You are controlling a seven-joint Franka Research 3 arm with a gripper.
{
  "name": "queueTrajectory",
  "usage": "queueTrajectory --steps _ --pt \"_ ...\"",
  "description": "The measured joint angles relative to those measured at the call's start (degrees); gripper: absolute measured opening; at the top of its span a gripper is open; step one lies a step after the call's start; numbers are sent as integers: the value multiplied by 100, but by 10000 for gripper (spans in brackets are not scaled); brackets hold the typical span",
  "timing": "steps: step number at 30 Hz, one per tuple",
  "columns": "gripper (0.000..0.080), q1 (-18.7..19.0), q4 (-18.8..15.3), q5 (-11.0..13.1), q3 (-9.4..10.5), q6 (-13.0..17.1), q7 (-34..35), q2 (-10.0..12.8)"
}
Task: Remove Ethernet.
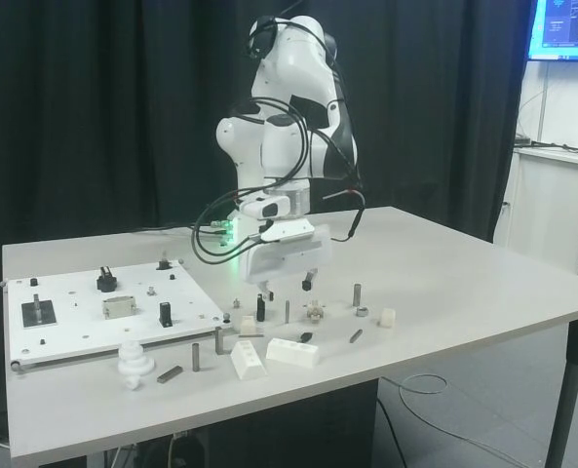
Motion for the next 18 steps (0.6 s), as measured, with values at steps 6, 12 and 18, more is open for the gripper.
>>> queueTrajectory --steps 6,12,18 --pt "800 4 6 0 -11 -41 0 -29" --pt "800 5 20 0 -19 -63 0 -42" --pt "800 6 40 -1 -30 -84 0 -50"
